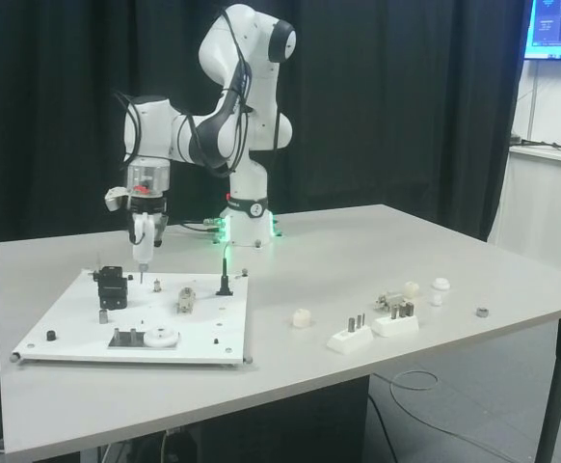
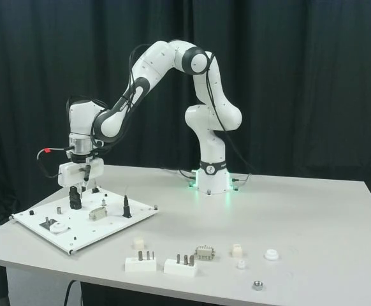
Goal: Insert square peg 1.
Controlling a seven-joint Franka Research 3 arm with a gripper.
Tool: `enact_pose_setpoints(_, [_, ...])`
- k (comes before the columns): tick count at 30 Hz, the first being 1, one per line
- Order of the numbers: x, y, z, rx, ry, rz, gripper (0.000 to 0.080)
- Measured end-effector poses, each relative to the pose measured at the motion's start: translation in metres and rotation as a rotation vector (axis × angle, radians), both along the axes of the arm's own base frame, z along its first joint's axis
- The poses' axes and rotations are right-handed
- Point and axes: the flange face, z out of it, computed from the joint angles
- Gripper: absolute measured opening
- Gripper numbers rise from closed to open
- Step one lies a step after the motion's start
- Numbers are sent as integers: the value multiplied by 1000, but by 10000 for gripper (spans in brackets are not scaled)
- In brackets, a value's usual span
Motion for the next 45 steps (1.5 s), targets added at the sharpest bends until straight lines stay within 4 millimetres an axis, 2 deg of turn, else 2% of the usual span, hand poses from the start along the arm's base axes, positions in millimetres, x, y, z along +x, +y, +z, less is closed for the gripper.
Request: enact_pose_setpoints(45, [3,0,-32,42,-2,-67,34])
